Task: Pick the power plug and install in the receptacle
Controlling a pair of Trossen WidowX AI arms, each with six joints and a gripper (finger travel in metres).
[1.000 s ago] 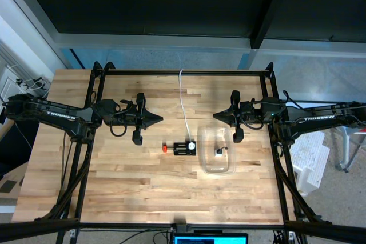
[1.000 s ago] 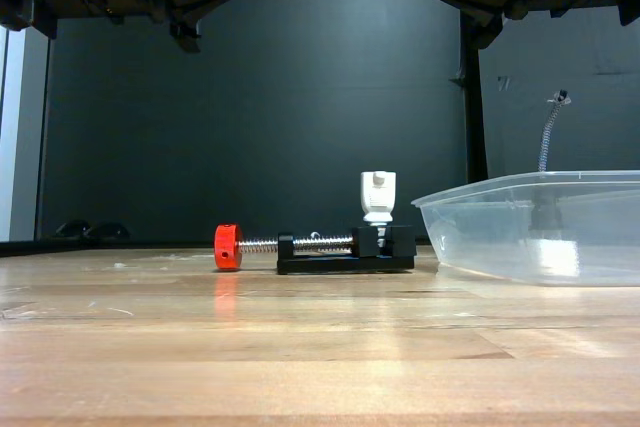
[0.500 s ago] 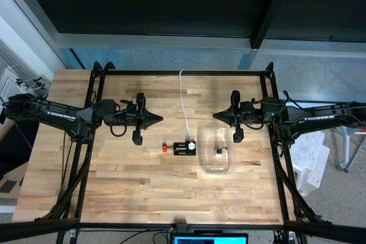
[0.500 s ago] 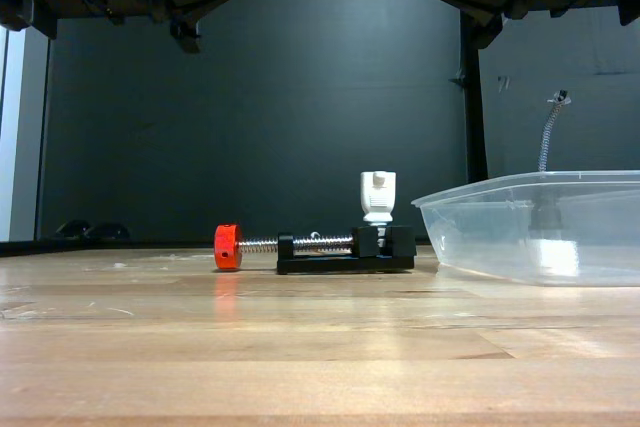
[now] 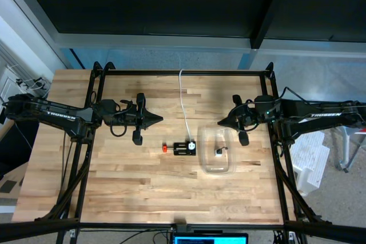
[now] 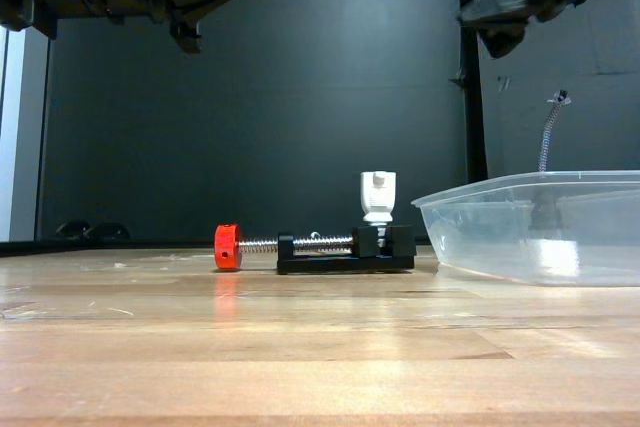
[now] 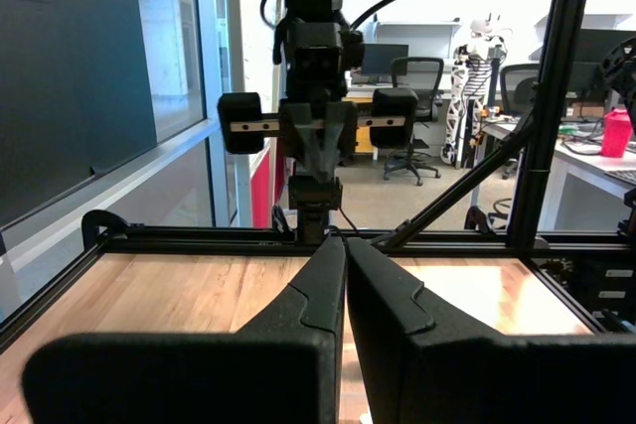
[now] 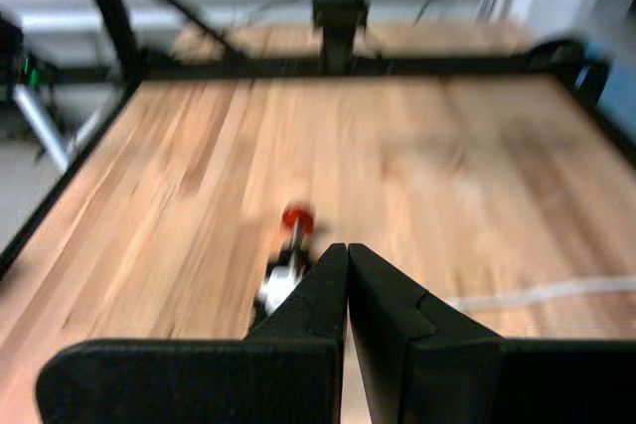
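- Your right claw [image 5: 220, 123] hangs in the air over the far left corner of the clear tray [image 5: 216, 171], tilted nose-down toward the middle of the worktop [image 5: 126, 187]
- Its wrist view shows the fingers [image 8: 328, 275] pressed together with nothing between them
- The power plug [image 5: 219, 152] lies inside the tray, on its floor, toward the near edge from your right claw's tip and well below it
- In the low view the plug's thin wire tail [image 6: 546, 142] stands up above the tray's rim, and the right claw sits high above and to the left of it, well apart
- The receptacle [image 5: 192, 145] stands upright in the black clamp block [image 5: 182, 148], just left of the tray
- The clamp's red knob [image 5: 164, 148] points toward the left arm's side
- The white cable [image 5: 184, 101] runs from the receptacle toward the far edge of the worktop
- From the right wrist camera you see the red knob and a blurred white piece beside it, just past the claw's tips
- Your left claw [image 5: 159, 119] is held high over the worktop, left of the clamp and well away from both plug and receptacle
- Its fingers [image 7: 323, 275] are closed on each other, holding nothing
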